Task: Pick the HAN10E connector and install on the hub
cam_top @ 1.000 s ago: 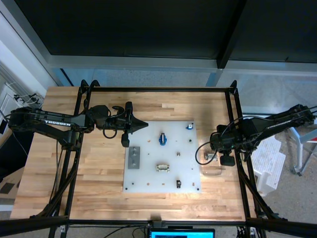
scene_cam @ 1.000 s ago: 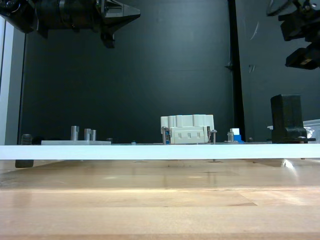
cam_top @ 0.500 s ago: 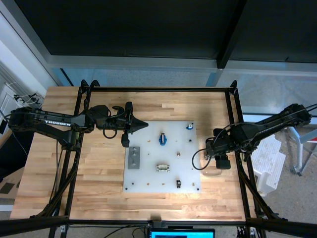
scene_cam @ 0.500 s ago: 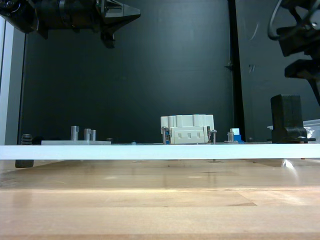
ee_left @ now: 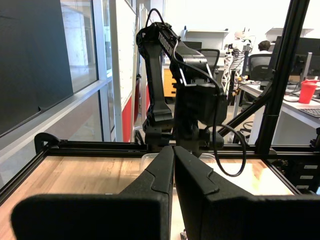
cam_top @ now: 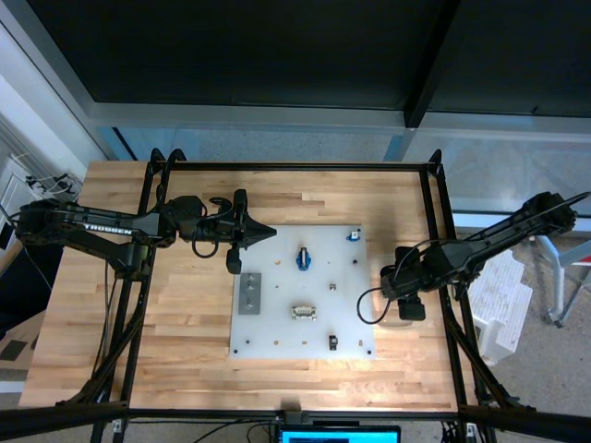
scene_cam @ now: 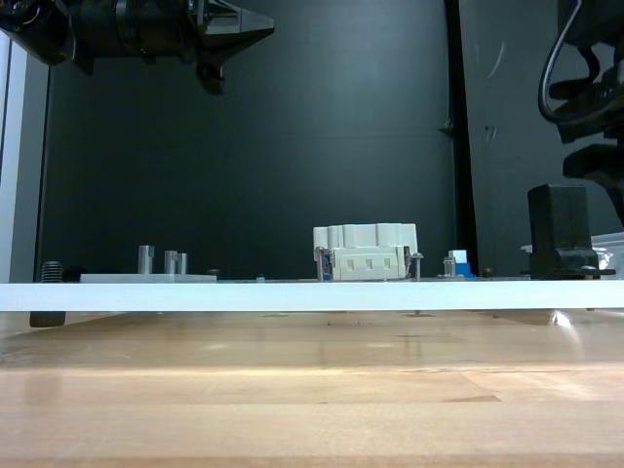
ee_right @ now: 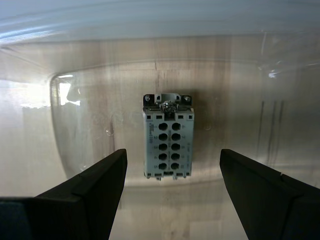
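The HAN10E connector [ee_right: 167, 136], a light grey block with two rows of contact holes, lies flat in a clear tray [ee_right: 56, 105]. My right gripper [ee_right: 172, 162] hangs straight above it, open, one finger on each side and not touching it. In the high view the right gripper [cam_top: 406, 301] sits just off the board's right edge and hides the connector. The hub [cam_top: 304, 314] stands on the white board [cam_top: 277, 341]; the low view shows the hub [scene_cam: 366, 255] at the middle. My left gripper [cam_top: 262, 233] is shut and empty, held high over the board's far left corner.
On the board are a blue upright connector [cam_top: 303, 258], a grey metal block [cam_top: 249, 292] with two holes and a small black part [cam_top: 333, 343]. A black frame rail [cam_top: 445, 277] runs close behind the right arm. Bare wood surrounds the board.
My right arm has swung toward the table's near side and dropped lower over the clear tray. The left arm has not moved.
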Controlling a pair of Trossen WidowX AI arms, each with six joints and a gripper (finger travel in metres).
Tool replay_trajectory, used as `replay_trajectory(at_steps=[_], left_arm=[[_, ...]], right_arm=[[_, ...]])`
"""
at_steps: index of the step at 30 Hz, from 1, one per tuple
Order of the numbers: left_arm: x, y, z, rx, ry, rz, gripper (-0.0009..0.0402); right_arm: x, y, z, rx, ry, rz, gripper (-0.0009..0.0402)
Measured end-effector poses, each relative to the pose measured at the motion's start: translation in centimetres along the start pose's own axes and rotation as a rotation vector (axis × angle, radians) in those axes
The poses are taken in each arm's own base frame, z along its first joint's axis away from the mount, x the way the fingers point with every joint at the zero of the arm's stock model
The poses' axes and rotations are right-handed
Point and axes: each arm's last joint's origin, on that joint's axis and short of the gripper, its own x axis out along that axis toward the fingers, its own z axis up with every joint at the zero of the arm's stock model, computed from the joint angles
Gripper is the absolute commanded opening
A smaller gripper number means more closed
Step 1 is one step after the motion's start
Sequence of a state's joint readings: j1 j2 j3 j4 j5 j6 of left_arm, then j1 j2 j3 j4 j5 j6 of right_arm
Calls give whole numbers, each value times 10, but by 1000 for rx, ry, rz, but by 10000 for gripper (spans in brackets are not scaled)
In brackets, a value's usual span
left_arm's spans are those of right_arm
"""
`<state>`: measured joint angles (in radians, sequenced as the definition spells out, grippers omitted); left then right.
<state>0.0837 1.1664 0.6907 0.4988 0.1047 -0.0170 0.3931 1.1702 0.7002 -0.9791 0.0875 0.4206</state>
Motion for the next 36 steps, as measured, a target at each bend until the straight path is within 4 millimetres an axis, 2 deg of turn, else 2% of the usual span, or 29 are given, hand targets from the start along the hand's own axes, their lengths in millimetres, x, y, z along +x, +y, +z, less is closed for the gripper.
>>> replay_trajectory(at_steps=[11,15,36], left_arm=[[0,0,0,0,0,0,0],[0,0,0,0,0,0,0],[0,0,0,0,0,0,0]], right_arm=[[28,3,0,18,-10,4,259],[31,3,-1,19,-6,4,251],[27,3,-1,19,-19,31,76]])
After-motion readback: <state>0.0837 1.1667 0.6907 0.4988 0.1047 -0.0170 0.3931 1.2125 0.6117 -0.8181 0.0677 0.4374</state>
